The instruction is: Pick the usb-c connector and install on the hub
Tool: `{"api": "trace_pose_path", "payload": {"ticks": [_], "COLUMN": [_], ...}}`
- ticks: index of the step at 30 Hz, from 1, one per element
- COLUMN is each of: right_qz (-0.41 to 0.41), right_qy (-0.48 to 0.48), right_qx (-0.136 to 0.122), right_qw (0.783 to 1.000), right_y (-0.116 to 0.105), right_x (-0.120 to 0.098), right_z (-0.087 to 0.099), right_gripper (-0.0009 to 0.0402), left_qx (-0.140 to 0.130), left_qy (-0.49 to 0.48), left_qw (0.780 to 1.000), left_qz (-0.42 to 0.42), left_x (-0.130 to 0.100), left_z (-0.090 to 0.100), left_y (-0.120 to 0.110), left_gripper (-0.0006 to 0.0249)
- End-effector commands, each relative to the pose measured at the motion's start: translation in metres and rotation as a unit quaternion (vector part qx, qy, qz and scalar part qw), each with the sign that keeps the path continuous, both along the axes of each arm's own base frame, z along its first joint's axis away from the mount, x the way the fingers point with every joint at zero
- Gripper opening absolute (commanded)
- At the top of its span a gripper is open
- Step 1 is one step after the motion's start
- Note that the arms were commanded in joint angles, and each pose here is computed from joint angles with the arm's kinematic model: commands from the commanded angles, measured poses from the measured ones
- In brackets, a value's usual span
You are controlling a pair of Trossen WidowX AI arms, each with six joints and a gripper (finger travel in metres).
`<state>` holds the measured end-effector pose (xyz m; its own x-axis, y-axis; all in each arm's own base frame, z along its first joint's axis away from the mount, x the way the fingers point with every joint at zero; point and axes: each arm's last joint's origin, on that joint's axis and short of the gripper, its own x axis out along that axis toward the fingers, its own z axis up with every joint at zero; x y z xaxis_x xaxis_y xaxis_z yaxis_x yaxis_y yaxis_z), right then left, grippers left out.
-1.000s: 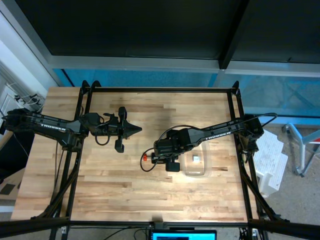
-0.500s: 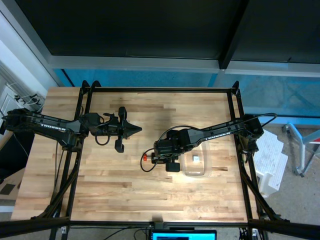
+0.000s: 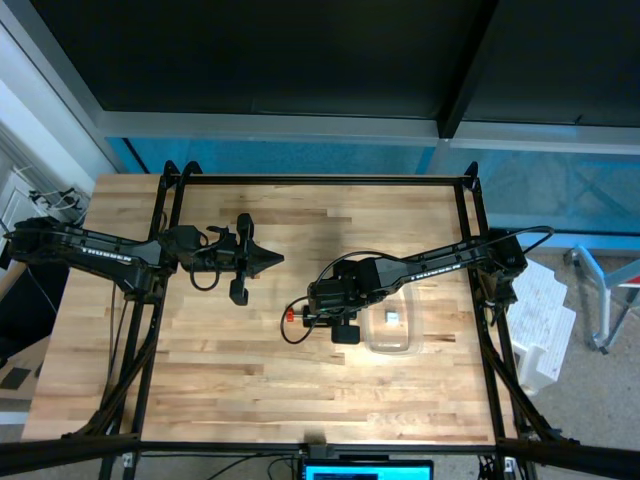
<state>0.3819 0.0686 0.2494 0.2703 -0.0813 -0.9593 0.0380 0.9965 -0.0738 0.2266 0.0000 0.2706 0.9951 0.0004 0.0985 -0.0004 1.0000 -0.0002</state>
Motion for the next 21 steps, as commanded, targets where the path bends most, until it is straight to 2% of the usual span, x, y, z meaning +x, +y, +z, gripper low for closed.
{"api": "trace_pose_path", "payload": {"ticks": [1,21], "right_qz": [0.003,0.004], "right_qy": [-0.003,-0.004], "right_qx": [0.000,0.000], "right_qw": [1.000,1.000], "right_y": [0.0002,0.0001], "right_x": [0.0005,0.0007], "right_z": [0.0001,-0.0013], "right_gripper": [0.0000,0.0000], "left_qx": [0.000,0.000], "left_qy": [0.000,0.000], "left_qw": [1.000,1.000], "left_qz": [0.000,0.000], "left_x": [0.0000,0.0000], "left_z": [0.0001,0.0001], "left_y": [0.0000,0.0001], "left_gripper": [0.0000,0.0000]}}
